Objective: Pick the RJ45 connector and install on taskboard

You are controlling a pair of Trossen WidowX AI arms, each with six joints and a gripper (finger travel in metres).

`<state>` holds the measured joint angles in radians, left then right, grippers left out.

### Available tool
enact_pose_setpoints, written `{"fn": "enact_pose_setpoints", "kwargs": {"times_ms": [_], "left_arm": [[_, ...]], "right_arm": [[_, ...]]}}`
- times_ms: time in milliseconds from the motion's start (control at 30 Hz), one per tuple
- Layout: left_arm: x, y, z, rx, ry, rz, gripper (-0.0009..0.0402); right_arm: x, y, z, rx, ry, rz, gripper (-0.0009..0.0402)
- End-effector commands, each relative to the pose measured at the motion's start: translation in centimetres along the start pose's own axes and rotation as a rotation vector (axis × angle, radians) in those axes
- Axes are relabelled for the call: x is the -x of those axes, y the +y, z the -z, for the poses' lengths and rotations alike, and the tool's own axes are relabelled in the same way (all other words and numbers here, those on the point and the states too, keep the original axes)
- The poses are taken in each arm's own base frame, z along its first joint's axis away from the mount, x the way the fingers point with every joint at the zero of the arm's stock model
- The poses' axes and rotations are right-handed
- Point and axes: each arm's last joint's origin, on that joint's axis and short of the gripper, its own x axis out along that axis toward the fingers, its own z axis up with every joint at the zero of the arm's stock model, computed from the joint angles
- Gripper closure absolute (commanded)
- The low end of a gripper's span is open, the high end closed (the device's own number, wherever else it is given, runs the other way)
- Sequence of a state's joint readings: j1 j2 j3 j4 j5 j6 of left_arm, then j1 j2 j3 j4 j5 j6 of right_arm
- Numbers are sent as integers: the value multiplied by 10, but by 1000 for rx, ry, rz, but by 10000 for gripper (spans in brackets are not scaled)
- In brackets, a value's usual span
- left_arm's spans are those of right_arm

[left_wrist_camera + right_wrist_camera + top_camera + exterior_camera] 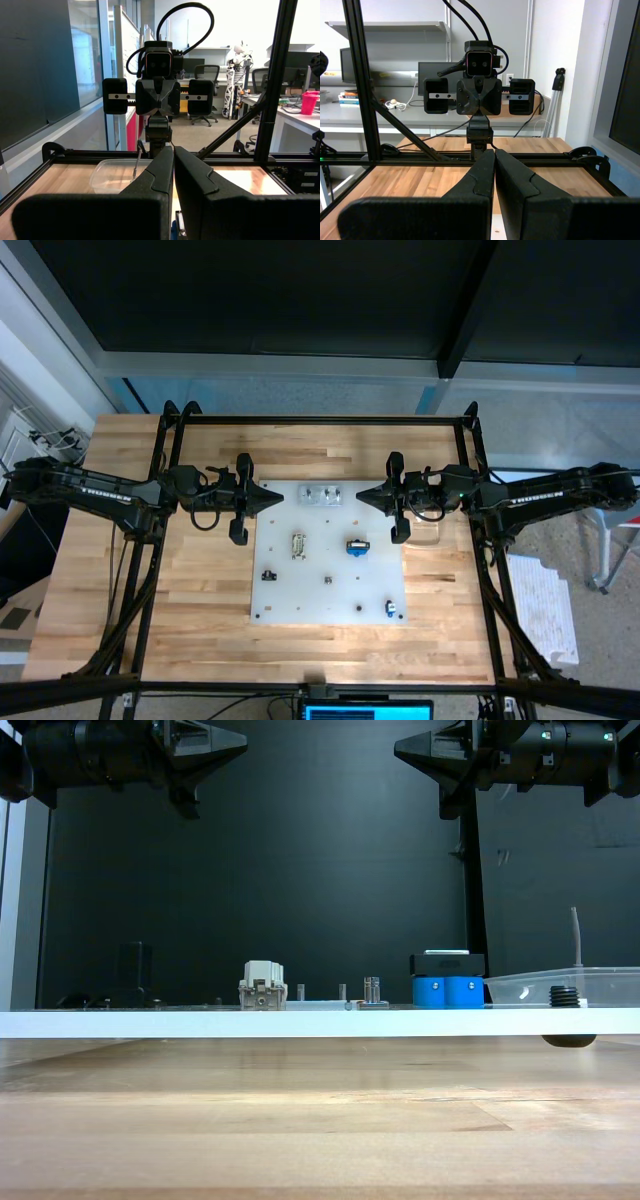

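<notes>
Clenched empty, parked high: left hand (276, 498) near board (300, 600) far-left corner, right hand (362, 494) near far-right. Guessing connector inside clear tray (520, 984) beside board, unclear. Could clip tray wall descending, tip it.

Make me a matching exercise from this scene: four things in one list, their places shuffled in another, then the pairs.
1. left tool
2. right tool
3. blue fitting
4. clear tray

A. on the table, right of the taskboard
B. shut, raised near the taskboard's far-left corner
C. standing on the taskboard, right of centre
D. shut, raised near the taskboard's far-right corner

Pairs: 1-B, 2-D, 3-C, 4-A
</notes>
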<state>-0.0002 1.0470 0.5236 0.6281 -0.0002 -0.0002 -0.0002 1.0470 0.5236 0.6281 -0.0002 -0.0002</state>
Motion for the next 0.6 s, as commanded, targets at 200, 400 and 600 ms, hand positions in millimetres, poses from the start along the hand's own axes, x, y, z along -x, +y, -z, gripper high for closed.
{"fn": "enact_pose_setpoints", "kwargs": {"times_ms": [200,400,600], "left_arm": [[0,0,0,0,3,0,393],[0,0,0,0,3,0,393],[0,0,0,0,3,0,393]], "right_arm": [[0,0,-1,0,-3,-1,393],[0,0,-1,-4,-3,-1,393],[0,0,1,-46,14,0,393]]}}
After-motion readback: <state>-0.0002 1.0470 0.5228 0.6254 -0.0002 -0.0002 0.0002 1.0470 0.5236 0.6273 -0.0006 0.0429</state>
